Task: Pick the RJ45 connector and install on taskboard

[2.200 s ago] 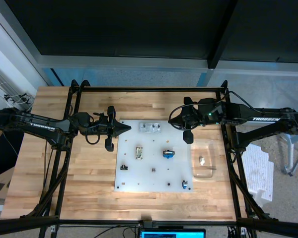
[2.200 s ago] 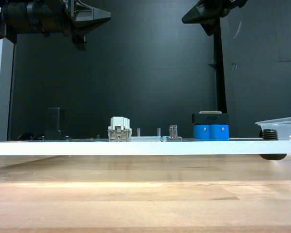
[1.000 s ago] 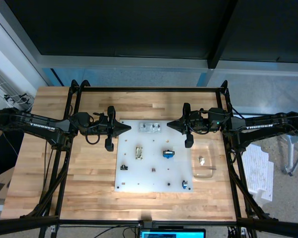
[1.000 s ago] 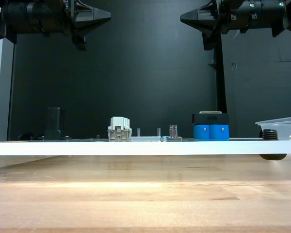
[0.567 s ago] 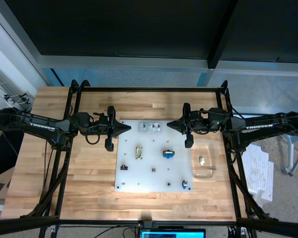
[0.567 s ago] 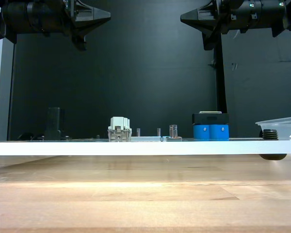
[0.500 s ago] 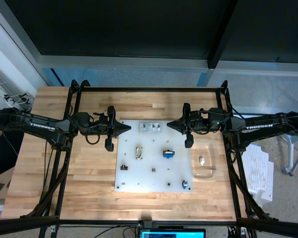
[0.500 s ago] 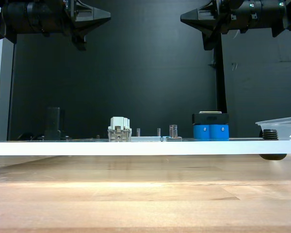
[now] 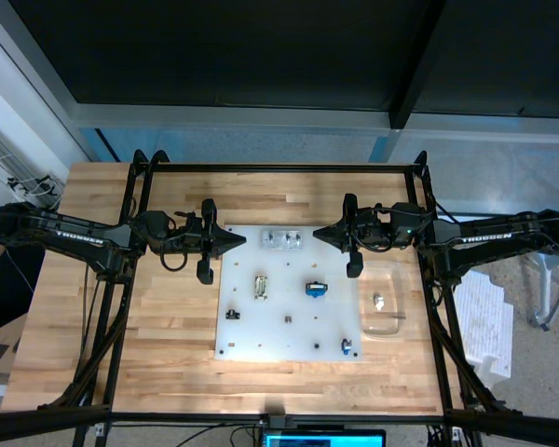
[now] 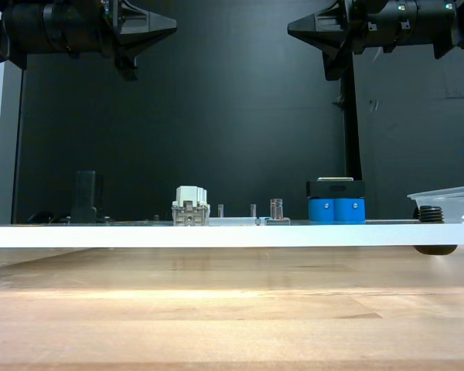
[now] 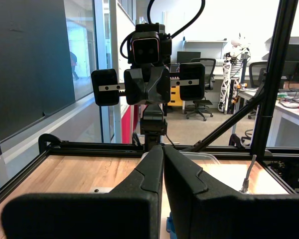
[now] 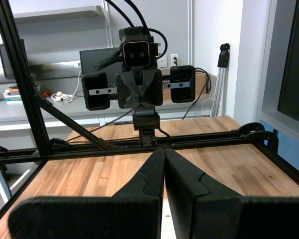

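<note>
Connector unlocated, left end effector, right end effector closed, empty, above board

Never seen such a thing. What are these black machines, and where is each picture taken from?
Two black robot arms stand at the edges of a wooden table. One picture looks down from above, one level along the tabletop, two from cameras on the arms. The left tool and right tool hang high near the white board's far end, both shut, holding nothing. Beside it a clear tray holds a white block. A small blue jack sits at the board's near right corner; I cannot tell if the plug is in it.
</note>
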{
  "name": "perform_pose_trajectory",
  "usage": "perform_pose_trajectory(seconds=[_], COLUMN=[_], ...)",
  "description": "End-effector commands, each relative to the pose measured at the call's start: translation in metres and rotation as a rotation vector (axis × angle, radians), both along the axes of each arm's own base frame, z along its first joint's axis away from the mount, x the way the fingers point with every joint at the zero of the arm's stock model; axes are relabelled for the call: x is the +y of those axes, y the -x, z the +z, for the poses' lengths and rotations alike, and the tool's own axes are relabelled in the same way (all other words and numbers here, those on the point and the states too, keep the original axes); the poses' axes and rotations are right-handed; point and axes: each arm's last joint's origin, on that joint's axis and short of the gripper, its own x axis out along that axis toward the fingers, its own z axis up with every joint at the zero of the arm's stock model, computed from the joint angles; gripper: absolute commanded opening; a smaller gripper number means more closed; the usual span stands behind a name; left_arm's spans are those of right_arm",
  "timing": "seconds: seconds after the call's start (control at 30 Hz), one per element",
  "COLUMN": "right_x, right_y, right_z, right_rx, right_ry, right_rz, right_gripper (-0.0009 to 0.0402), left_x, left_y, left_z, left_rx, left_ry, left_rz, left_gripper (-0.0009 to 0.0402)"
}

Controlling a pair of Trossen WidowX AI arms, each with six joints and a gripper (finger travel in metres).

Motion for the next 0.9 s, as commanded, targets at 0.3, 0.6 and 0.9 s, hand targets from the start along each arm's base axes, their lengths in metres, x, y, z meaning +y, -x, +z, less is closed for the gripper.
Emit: perform_pose_trajectory(seconds=[0.3, 0.6, 0.9], right_x=[0.0001, 0.0001, 0.0001], right_y=[-0.0001, -0.0001, -0.0002], right_z=[0.0002, 0.0001, -0.0002], right_rx=[0.000, 0.002, 0.004], right_ry=[0.018, 0.018, 0.018], right_rz=[0.000, 0.000, 0.000], right_gripper=[0.0000, 0.0000, 0.0000], left_x=[0.0000, 0.0001, 0.0000], left_y=[0.0000, -0.0001, -0.0001], left_z=[0.0002, 0.0001, 0.0001], left_rx=[-0.001, 0.000, 0.000], left_ry=[0.000, 0.000, 0.000], left_rz=[0.000, 0.000, 0.000], left_gripper=[0.0000, 0.0000, 0.0000])
